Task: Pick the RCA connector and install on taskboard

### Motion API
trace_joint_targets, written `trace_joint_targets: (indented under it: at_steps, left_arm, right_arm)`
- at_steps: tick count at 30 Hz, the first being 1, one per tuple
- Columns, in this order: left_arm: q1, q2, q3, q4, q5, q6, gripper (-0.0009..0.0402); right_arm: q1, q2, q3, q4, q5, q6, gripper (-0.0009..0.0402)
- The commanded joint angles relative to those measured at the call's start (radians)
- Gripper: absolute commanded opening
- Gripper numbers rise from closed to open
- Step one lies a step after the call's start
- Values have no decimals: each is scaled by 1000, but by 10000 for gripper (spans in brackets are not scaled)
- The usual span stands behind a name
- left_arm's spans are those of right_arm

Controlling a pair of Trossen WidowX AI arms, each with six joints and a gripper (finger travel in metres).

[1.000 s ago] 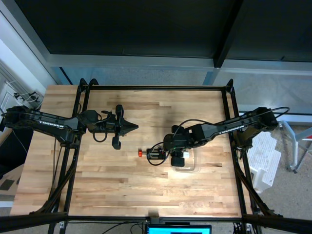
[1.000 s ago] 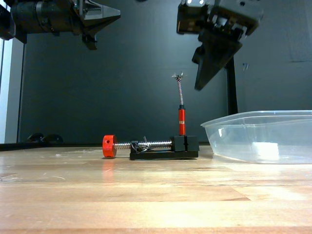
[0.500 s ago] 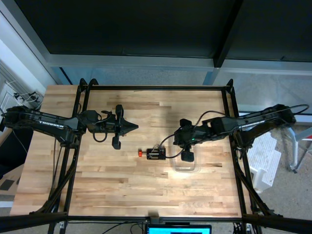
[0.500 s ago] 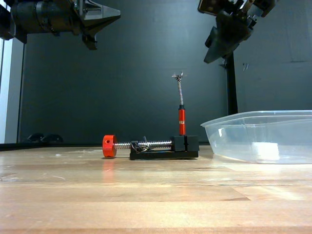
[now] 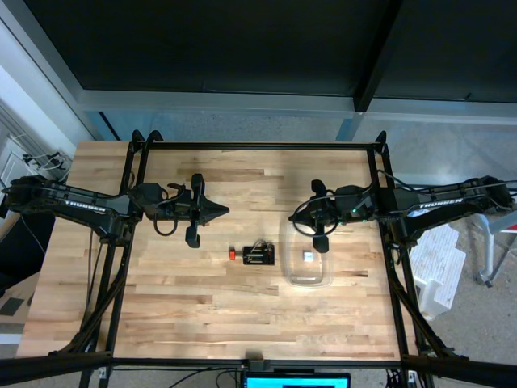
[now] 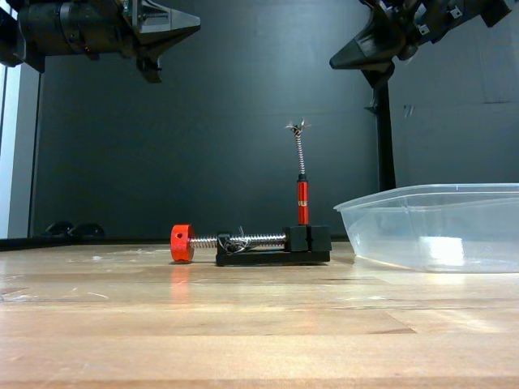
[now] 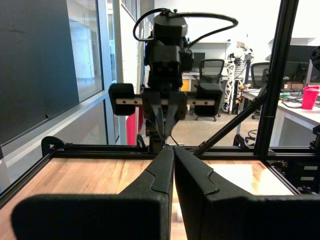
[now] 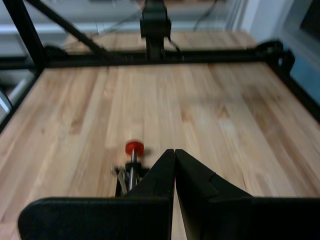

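The red connector (image 6: 302, 203) stands upright on the black vise (image 6: 274, 244), and its braided cable (image 6: 300, 154) rises free above it with nothing holding it. From above, the vise (image 5: 260, 255) lies mid-table with its red knob (image 5: 232, 254) pointing left. My right gripper (image 6: 335, 61) hangs high and to the right of the connector, shut and empty. In the right wrist view its fingers (image 8: 160, 172) meet, with the knob (image 8: 134, 147) beyond them. My left gripper (image 5: 224, 211) is parked at the left, shut, well away from the vise.
A clear tray (image 5: 292, 276) sits just right of the vise with a white block (image 5: 308, 256) inside, nothing dark on it. In the low view the tray (image 6: 486, 198) fills the right side. A black frame rail (image 5: 258, 146) runs along the table's far edge.
My right arm has pulled back up and to the right, away from above the vise and tray, and turned level. The connector stays on the vise. The left arm has not moved.
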State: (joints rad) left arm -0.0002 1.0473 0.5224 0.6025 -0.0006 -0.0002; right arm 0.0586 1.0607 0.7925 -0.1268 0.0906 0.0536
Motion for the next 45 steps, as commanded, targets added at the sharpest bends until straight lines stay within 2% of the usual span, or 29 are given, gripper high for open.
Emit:
trace_joint_targets:
  at_steps: [1,8,23,26,38,42,45]
  left_arm:
    - [0,0,0,0,0,0,0]
    - [0,0,0,0,0,0,0]
    - [0,0,0,0,0,0,0]
    - [0,0,0,0,0,0,0]
    - [0,0,0,0,0,0,0]
    - [0,0,0,0,0,0,0]
    - [0,0,0,0,0,0,0]
  right_arm:
    - [-25,-32,-38,90,-37,-12,0]
    - [-82,-97,-140,287,-93,-18,0]
    - [-92,-204,-270,455,-96,-10,0]
    - [-92,-205,-271,463,-117,-11,0]
    - [-92,-204,-271,468,-109,-21,0]
    - [-92,-204,-271,468,-89,-24,0]
    - [-92,-204,-271,468,-89,-32,0]
